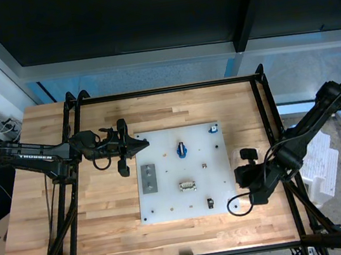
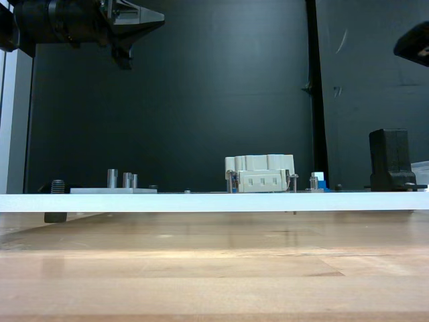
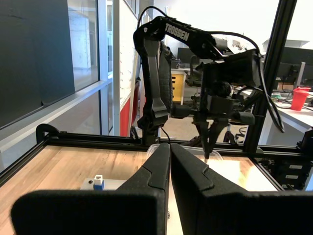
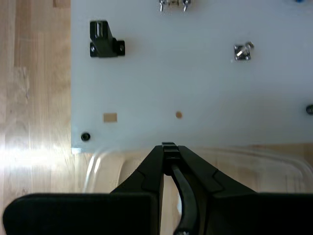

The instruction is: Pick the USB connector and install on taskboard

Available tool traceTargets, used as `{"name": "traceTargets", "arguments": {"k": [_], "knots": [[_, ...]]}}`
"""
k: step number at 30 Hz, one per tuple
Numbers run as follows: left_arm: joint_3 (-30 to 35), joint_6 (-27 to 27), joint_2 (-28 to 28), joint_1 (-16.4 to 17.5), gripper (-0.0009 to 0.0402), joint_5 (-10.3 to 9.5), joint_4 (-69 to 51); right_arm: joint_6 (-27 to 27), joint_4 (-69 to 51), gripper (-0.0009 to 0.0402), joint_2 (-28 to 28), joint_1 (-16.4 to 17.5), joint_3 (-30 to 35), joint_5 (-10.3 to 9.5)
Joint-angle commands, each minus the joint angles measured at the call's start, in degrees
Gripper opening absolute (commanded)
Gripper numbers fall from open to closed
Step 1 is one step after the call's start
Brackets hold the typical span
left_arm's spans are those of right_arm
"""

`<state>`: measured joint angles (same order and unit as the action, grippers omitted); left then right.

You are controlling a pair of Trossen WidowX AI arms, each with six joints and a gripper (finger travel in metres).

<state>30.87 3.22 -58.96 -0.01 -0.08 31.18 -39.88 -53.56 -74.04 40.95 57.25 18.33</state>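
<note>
- Two arms reach in over a wooden tabletop (image 1: 53, 202); a white taskboard (image 1: 168, 195) lies flat at centre frame in the high view.
- Right gripper (image 1: 243, 175) hangs right of centre, pointing down over a clear tray (image 4: 292, 162) just beside the taskboard's right edge.
- Its fingers (image 4: 146, 176) are clamped on the USB connector (image 4: 168, 145), a small dark piece pinched at their tips, held above the tray.
- Left gripper (image 1: 140, 145) hovers left of centre, above the taskboard's upper-left corner, its fingers (image 3: 151, 171) together with nothing between them.
- On the taskboard sit a grey block (image 1: 148, 177), a blue part (image 1: 181, 149), a metal connector (image 1: 187, 186) and, toward the lower right corner, a black socket (image 1: 211, 203).
</note>
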Motion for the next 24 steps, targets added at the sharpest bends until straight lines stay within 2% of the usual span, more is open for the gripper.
{"name": "traceTargets", "arguments": {"k": [1,6,21,24], "knots": [[0.0,0.0,0.0,0.0,0.0,0.02,0.0,0.4,0.1,0.0,-3.3,-0.5,2.8,-0.46],[0.0,0.0,0.0,0.0,0.0,0.02,0.0,0.6,0.0,0.0,-7.7,-1.4,6.8,-1.53],[0.0,0.0,0.0,0.0,0.0,0.02,0.0,2.0,0.2,0.0,-20.1,-3.7,18.4,-2.05],[0.0,0.0,0.0,0.0,0.0,0.02,0.0,2.9,0.2,0.0,-22.2,-4.6,20.3,-3.43]]}}
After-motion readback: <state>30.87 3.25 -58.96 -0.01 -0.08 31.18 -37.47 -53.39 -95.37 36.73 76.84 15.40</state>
